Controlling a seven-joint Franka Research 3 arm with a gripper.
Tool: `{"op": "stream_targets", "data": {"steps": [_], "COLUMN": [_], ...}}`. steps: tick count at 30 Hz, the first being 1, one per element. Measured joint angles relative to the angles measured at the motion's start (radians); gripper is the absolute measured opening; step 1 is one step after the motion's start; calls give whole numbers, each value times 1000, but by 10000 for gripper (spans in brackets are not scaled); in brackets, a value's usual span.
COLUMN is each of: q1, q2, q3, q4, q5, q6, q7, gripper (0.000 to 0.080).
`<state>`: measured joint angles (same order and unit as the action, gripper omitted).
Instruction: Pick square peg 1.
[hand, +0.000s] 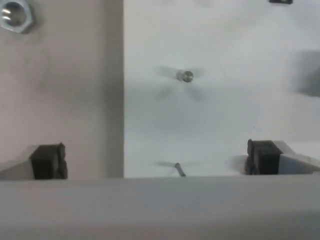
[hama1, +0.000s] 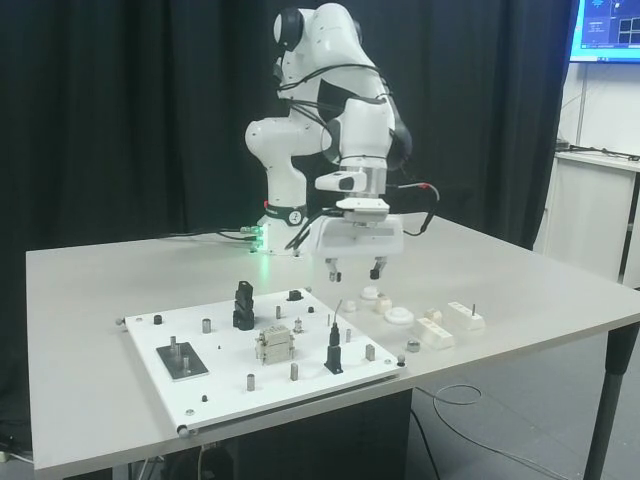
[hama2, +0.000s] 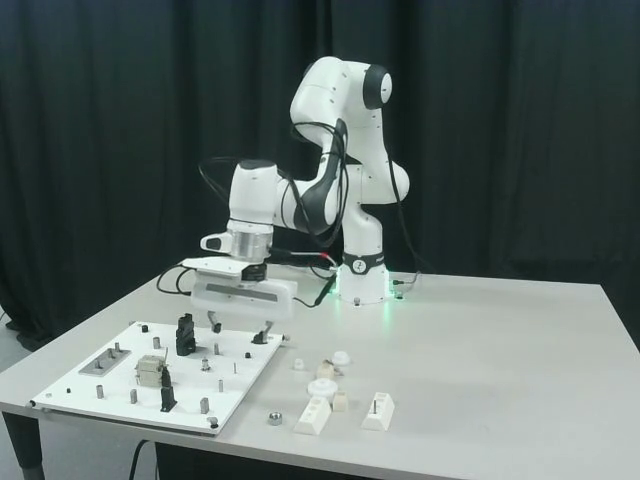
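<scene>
My jaws (hand: 155, 160) stand spread and empty above the white board's (hama1: 230, 385) edge nearest the loose parts. One fingertip (hand: 49, 161) hangs over the grey counter (hand: 60, 90), the other over the board. I cannot tell which upright is square peg 1.

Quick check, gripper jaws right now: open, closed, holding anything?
Gripper: jaws open, holding nothing, hovering above the white board.

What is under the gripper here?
Under the open gripper lie the white board's edge with two thin pins, and bare grey table with a nut. No square peg shows there; the gripper body hides the rest.
</scene>
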<state>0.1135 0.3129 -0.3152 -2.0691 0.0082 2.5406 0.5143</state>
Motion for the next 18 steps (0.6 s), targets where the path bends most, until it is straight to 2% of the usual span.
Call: {"op": "stream_targets", "data": {"steps": [8,18], "q1": [25,57], "q2": [0,10], "q3": [7,33], "q4": [48,93], "q5": [-35,-45], "q6": [-76,-122], "q7": [22,31], "gripper": [800,800]}}
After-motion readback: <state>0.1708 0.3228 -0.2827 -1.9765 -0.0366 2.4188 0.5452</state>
